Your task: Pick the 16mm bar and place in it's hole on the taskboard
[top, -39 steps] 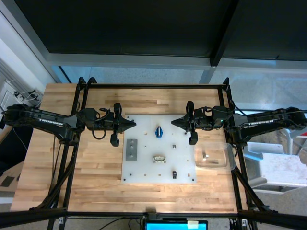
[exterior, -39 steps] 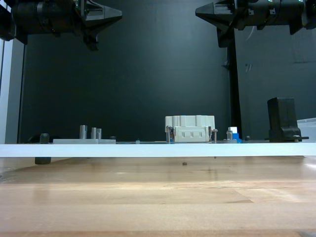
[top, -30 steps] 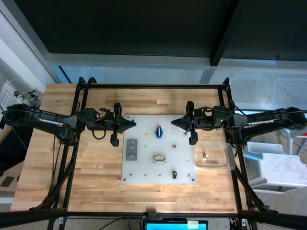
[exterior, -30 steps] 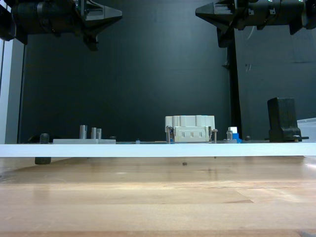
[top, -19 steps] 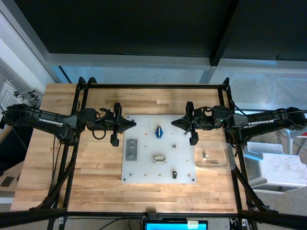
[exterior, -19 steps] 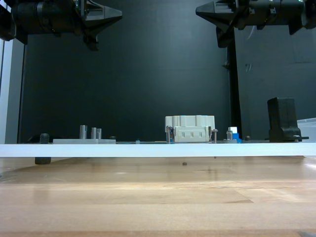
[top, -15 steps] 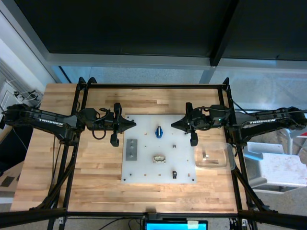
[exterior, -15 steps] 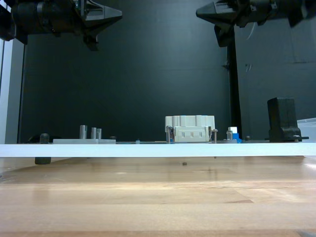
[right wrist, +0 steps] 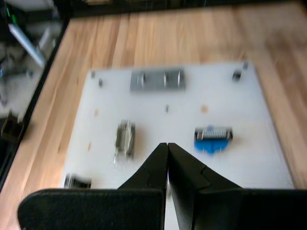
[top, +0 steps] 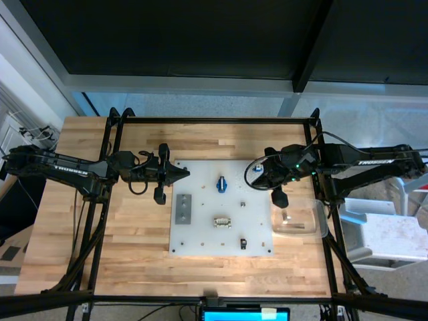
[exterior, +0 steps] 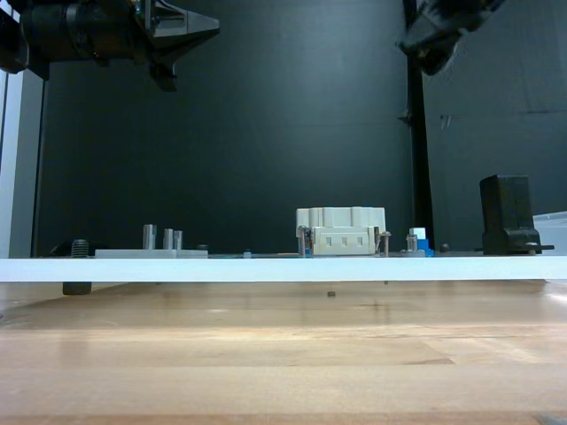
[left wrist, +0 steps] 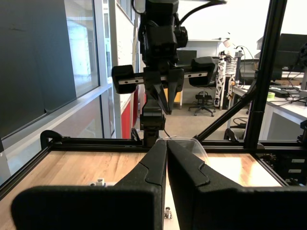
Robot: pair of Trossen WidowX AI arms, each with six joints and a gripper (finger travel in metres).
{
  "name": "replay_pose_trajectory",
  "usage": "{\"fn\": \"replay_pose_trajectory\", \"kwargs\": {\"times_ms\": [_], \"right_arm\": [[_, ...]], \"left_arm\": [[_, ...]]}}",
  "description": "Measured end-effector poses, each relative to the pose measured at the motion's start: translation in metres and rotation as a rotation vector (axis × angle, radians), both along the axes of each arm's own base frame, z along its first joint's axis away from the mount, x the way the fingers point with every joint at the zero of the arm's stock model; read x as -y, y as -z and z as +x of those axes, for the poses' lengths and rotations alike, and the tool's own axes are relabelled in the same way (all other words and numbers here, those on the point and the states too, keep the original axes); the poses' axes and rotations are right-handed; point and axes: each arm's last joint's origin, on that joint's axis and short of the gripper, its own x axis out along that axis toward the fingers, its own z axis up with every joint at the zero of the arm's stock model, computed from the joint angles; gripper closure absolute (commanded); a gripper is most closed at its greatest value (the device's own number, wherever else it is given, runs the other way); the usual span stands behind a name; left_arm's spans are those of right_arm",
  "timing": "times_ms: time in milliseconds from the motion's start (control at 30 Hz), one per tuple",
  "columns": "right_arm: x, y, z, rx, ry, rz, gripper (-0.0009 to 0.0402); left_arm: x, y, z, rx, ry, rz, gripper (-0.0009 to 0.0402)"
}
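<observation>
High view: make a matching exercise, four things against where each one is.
1 left gripper
2 right gripper
3 grey block
4 small metal piece

A in the clear tray
B on the left part of the board
C over the board's far right, shut
D over the board's far left, shut

Pairs: 1-D, 2-C, 3-B, 4-A. Whether that piece is the 16mm bar, I cannot tell.

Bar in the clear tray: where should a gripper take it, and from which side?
Probably grip the bar across its middle, coming from above: it lies free, low inside the clear tray, whose walls block a sideways approach. The right gripper, shut, hovers over the board near its right edge; the left gripper, shut, over its left edge.
</observation>
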Motion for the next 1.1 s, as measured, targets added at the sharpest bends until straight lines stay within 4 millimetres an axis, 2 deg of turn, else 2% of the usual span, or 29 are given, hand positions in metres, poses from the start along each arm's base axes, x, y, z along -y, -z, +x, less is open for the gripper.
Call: {"fn": "replay_pose_trajectory", "kwargs": {"times_ms": [400, 667, 1100], "right_arm": [[-0.019, 0.003, -0.015, -0.380, -0.062, -0.055, 0.0394], [-0.031, 0.011, -0.025, -0.584, -0.101, -0.088, 0.0393], [-0.042, 0.022, -0.022, -0.688, -0.198, -0.156, 0.0393]], "left_arm": [[0.000, 0.000, 0.000, 0.000, 0.000, 0.000, 0.0393], [0.000, 0.000, 0.000, 0.000, 0.000, 0.000, 0.0393], [0.000, 0.000, 0.000, -0.001, 0.000, 0.000, 0.0393]]}}
